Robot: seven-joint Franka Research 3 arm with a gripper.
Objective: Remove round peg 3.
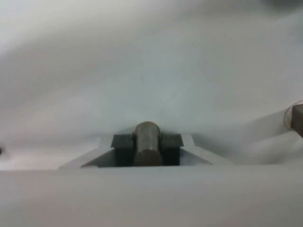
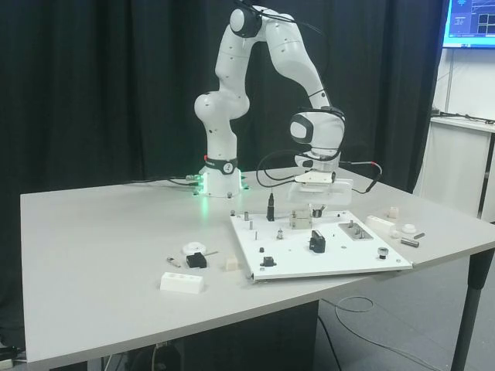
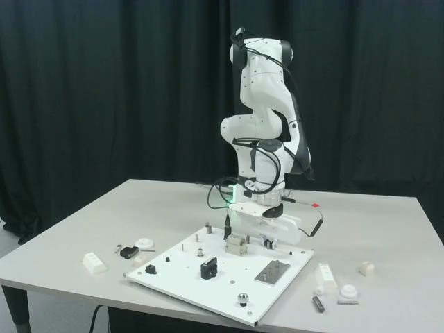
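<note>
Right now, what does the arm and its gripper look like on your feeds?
The arm is white with rounded, glossy segments and black joint rings. Black cables run along it and loop near the wrist. Its base glows green. The gripper has a white, flat body; the wrist view shows black finger pads.

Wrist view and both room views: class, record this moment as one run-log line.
arm: low over white board | gripper: shut on round peg | peg: held between black fingers | stage: grasp made
</note>
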